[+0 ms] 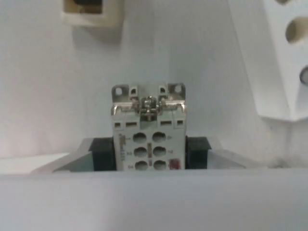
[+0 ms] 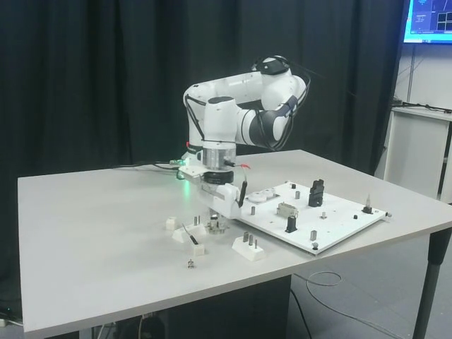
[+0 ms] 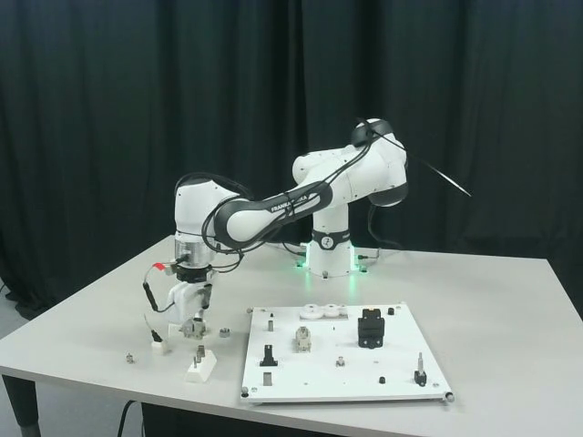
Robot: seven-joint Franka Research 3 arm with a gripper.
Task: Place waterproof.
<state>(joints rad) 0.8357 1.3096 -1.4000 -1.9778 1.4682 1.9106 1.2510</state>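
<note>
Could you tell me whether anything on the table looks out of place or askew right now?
Nothing stands out. The gripper holds the grey connector squarely between its black fingers, just above the grey table. The white board lies flat, and its parts and the small white holders beside it stand upright.

White rounded arm with black joint bands, looping black cables, green-lit base.

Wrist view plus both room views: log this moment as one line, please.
phase: carry | hand: shut on connector | location: above table, beside white board | placed: not yet
</note>
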